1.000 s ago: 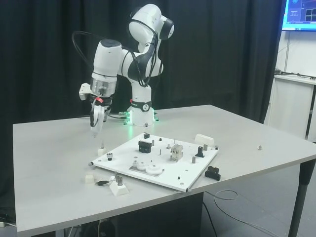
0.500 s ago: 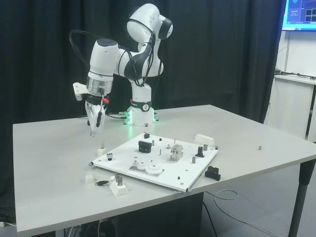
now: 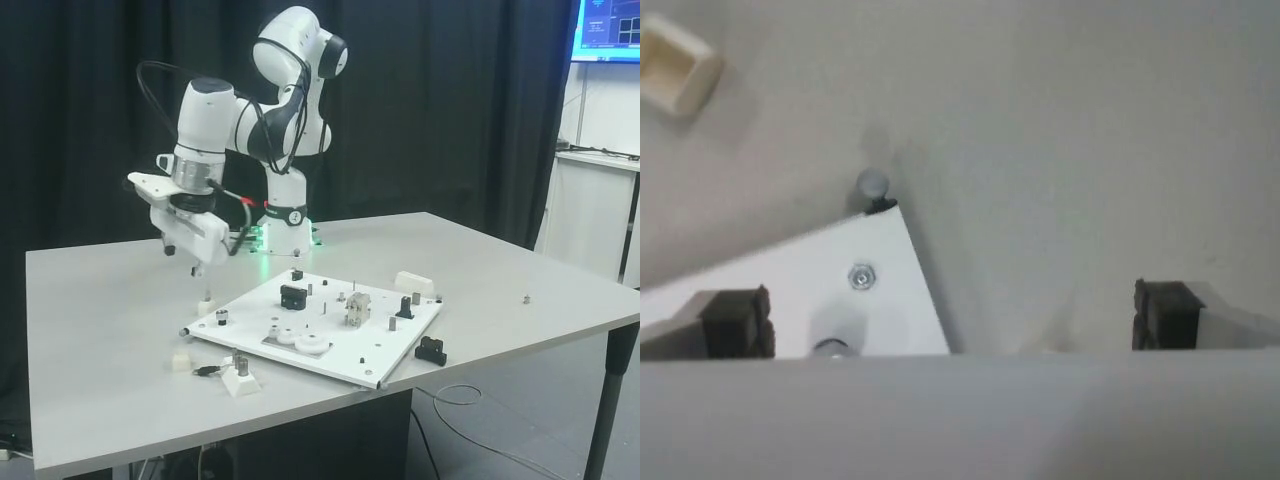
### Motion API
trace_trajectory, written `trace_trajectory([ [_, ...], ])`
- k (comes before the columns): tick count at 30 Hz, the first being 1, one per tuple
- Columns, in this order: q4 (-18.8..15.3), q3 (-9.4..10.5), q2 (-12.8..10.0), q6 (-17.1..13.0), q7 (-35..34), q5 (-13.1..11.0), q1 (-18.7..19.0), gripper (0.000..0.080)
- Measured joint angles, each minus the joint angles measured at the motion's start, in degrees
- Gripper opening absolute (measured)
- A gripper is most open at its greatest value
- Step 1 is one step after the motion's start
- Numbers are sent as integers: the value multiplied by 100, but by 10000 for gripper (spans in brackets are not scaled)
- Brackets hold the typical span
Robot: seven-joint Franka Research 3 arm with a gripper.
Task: Pick round peg 2.
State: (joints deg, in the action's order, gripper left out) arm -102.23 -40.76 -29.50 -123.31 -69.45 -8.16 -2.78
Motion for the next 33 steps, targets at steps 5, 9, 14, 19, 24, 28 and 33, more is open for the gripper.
trace_trajectory([
  [5,0,53,12,-73,1138,-74,-21,800],
  [9,0,128,25,-165,2198,-202,-28,800],
  [14,6,229,26,-374,3547,-570,-28,800],
  [19,25,319,20,-535,4222,-937,-28,800],
  [24,84,436,-16,-628,4546,-1166,-28,800],
  [28,172,549,-85,-706,4780,-1267,-28,800],
  [33,351,689,-260,-776,5279,-1375,-29,800],
])
